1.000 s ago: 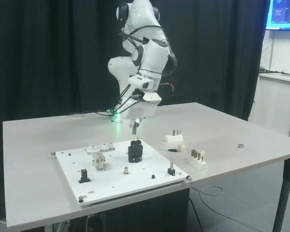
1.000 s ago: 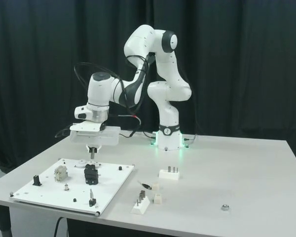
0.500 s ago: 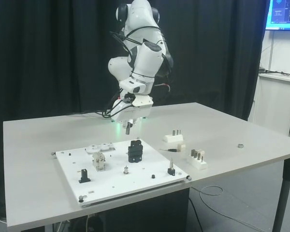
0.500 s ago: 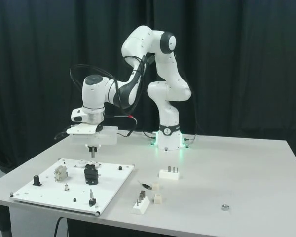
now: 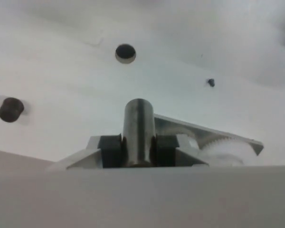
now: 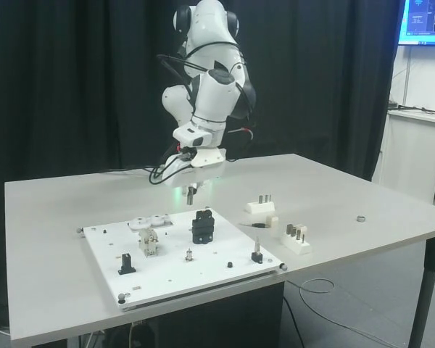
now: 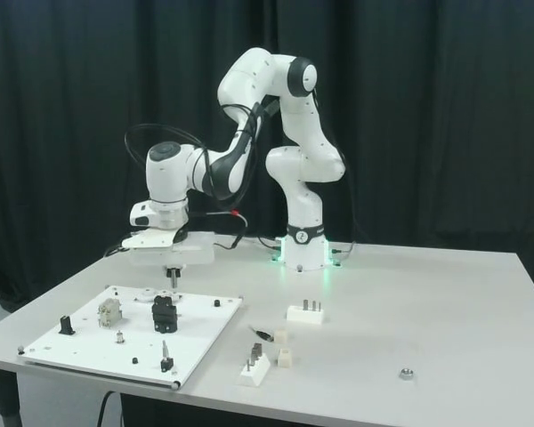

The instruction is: Insert round peg 4.

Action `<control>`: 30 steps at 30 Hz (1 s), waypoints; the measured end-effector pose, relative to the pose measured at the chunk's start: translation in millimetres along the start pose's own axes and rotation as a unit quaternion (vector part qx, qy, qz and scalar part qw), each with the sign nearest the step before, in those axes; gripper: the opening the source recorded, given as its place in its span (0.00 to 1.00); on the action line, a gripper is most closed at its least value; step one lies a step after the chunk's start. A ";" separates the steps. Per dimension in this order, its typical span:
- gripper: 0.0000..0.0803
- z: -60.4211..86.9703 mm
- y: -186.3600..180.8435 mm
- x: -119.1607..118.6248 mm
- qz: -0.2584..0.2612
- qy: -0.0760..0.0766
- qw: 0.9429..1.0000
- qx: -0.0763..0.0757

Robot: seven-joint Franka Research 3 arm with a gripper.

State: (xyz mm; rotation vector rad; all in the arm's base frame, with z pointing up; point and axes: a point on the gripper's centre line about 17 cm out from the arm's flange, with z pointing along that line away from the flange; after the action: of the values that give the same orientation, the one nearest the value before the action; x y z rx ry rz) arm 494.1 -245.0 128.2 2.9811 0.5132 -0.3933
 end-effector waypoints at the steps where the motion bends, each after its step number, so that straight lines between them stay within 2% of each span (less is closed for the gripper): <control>1: 0.19 2.0 -0.1 -1.4 0.004 0.000 1.000 0.002; 8: 0.19 14.3 -2.8 -5.8 0.059 0.004 0.998 0.022; 13: 0.19 23.5 -6.9 -1.0 0.079 0.012 0.996 0.038; 19: 0.19 34.5 -11.0 5.4 0.094 0.018 0.994 0.051; 30: 0.19 47.9 -19.5 10.4 0.109 0.007 0.992 0.056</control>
State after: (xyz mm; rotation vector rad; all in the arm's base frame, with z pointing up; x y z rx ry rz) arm 485.7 -229.8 78.4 3.1058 0.1673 -0.3947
